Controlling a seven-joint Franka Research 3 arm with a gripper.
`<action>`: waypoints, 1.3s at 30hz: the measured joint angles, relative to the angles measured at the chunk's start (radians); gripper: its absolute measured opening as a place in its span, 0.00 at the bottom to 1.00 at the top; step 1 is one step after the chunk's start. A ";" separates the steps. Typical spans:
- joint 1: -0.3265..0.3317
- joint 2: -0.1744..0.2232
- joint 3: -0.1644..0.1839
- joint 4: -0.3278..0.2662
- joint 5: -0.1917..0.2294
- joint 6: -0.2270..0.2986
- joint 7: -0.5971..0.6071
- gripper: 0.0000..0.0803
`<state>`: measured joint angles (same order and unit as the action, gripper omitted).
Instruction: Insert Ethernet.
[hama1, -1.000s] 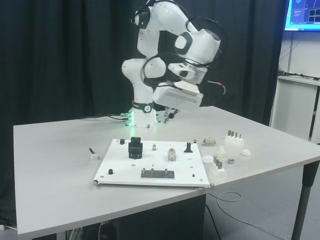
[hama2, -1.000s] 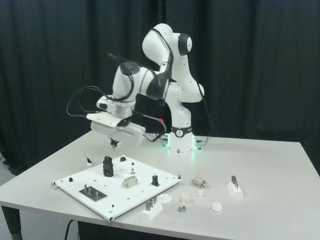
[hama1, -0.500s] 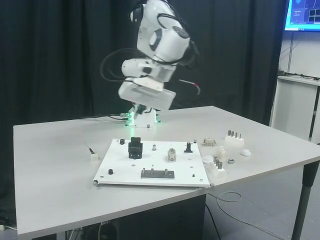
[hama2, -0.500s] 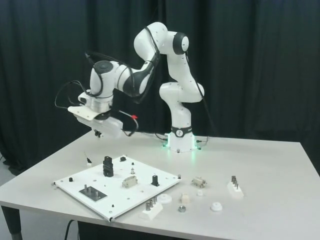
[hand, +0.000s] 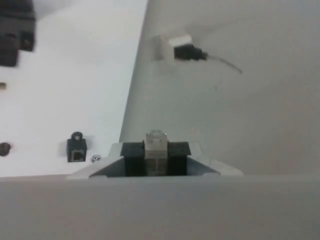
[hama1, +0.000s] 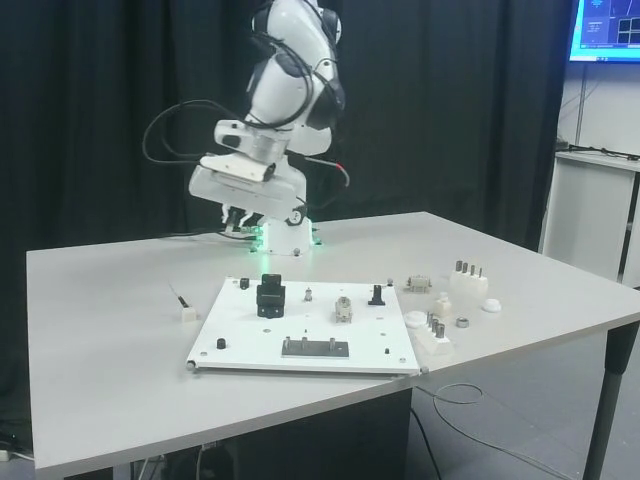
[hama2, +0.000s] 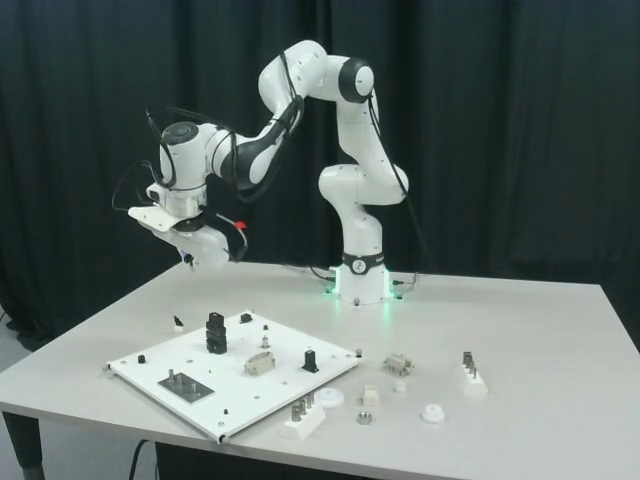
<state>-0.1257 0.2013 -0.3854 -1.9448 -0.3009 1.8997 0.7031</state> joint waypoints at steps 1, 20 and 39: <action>0.000 -0.011 -0.009 -0.016 0.003 0.011 0.000 0.11; 0.000 -0.137 -0.086 -0.203 0.019 0.162 0.219 0.11; 0.000 -0.175 -0.100 -0.261 0.027 0.193 0.571 0.11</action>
